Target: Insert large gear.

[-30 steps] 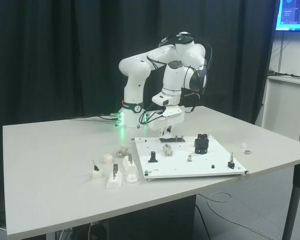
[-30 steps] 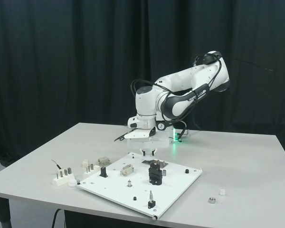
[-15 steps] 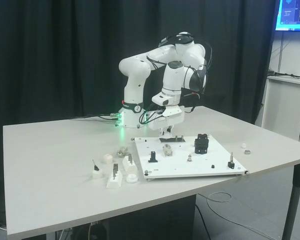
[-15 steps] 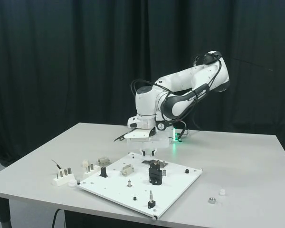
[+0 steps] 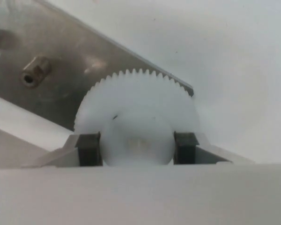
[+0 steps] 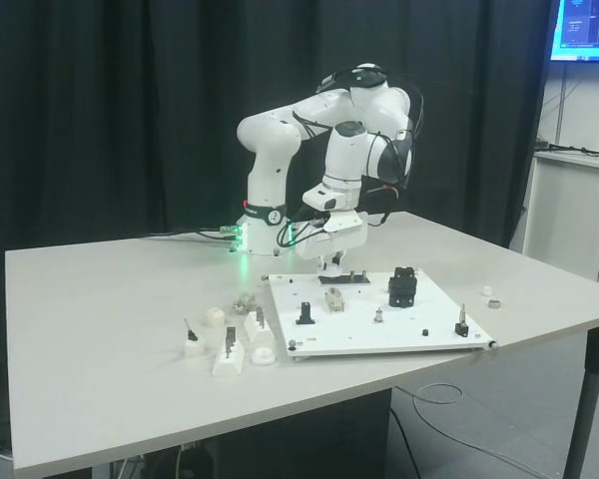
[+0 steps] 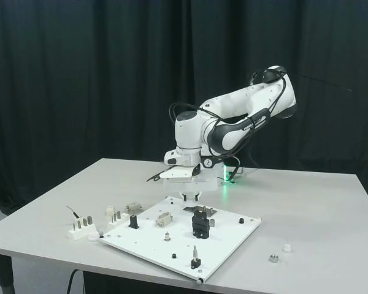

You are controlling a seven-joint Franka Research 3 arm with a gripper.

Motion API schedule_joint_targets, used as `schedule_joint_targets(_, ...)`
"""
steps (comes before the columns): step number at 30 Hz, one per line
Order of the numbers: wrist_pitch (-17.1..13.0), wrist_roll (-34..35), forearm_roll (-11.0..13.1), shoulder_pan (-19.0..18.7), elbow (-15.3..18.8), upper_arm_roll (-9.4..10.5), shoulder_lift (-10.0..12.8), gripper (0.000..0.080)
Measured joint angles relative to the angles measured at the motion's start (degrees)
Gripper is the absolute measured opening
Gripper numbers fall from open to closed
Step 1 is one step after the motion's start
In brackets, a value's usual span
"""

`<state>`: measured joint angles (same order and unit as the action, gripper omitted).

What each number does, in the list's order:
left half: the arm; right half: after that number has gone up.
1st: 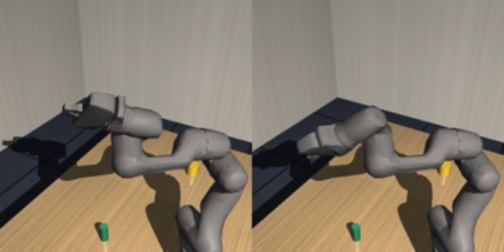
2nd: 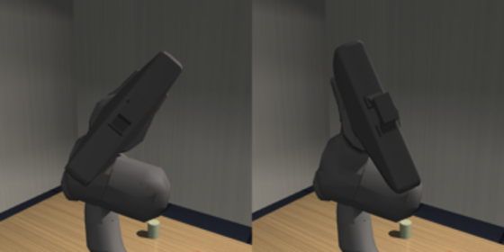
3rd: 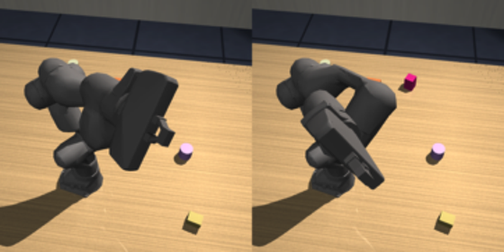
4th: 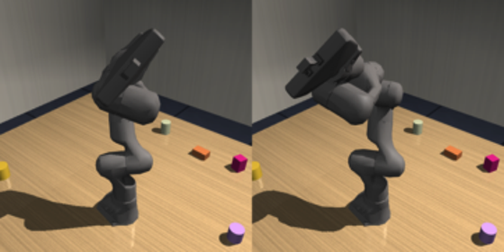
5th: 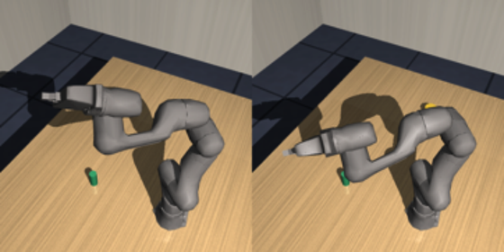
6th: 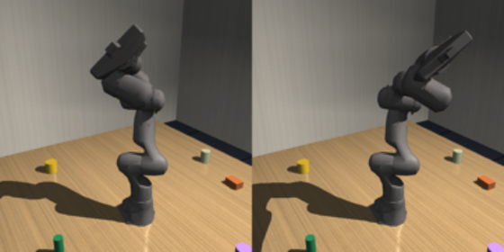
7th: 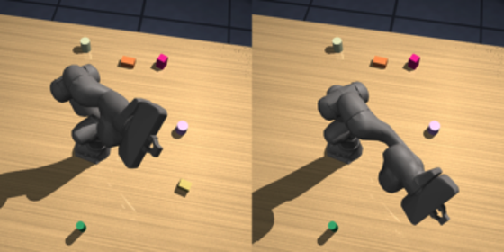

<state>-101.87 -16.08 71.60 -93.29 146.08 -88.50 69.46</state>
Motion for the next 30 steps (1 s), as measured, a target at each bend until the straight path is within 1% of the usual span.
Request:
schedule_joint_targets(11, 1.14, 0.00, 0.00, -0.55, -0.04, -0.22, 0.00, 0.0331)
schedule_joint_targets(30, 1.80, 0.06, -0.10, -0.95, 0.08, -0.37, 0.00, 0.0331)
